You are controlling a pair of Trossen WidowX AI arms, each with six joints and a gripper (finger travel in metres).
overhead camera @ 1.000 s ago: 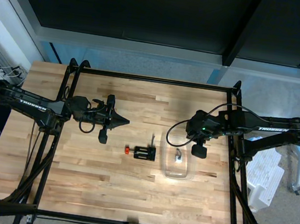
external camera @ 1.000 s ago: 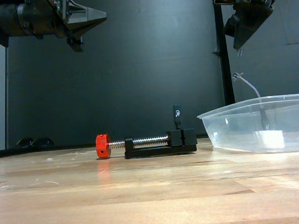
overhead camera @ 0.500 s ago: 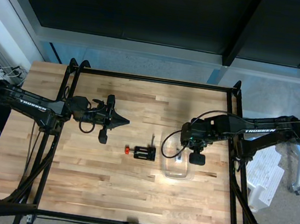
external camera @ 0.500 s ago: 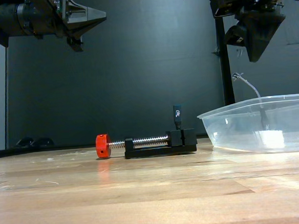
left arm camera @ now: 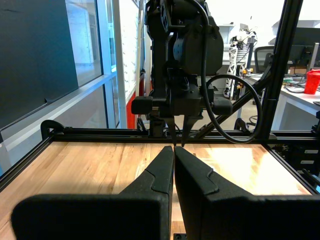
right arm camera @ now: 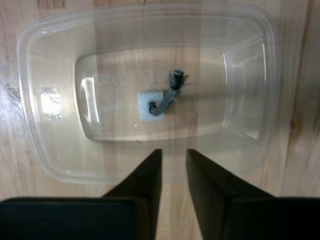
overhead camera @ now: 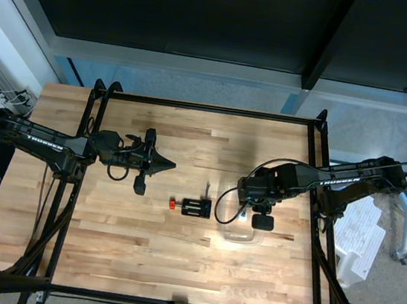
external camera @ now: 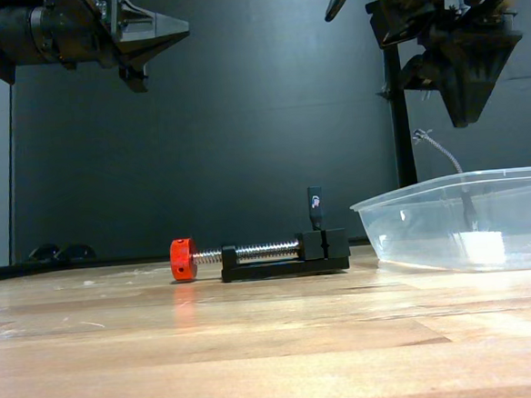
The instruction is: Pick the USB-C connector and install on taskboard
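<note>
The USB-C connector (right arm camera: 168, 96), a tiny dark curved piece, lies in the clear plastic tray (right arm camera: 45, 145), one end resting on a small whitish square (right arm camera: 150, 106); its thin stem pokes above the tray wall (external camera: 440, 155). My right gripper (right arm camera: 174, 156) hangs open above the tray, pointing straight down (external camera: 466, 119) (overhead camera: 254, 202), holding nothing. The taskboard (overhead camera: 197, 208) (external camera: 284, 256), a black block with an orange-red knob (external camera: 183, 259), sits left of the tray. High over the table's left half my left gripper (overhead camera: 171, 166) (left arm camera: 174, 150) (external camera: 183, 26) is shut and empty.
The tray (overhead camera: 242, 233) (external camera: 459, 226) stands right of the taskboard with a small gap between them. A black frame (overhead camera: 209, 108) rims the wooden table. A thin dark post (external camera: 314, 206) rises from the block's right end.
My right arm has swung toward the near side and a little left, coming lower until its gripper hangs over the tray. The left arm, taskboard and connector have stayed put.
</note>
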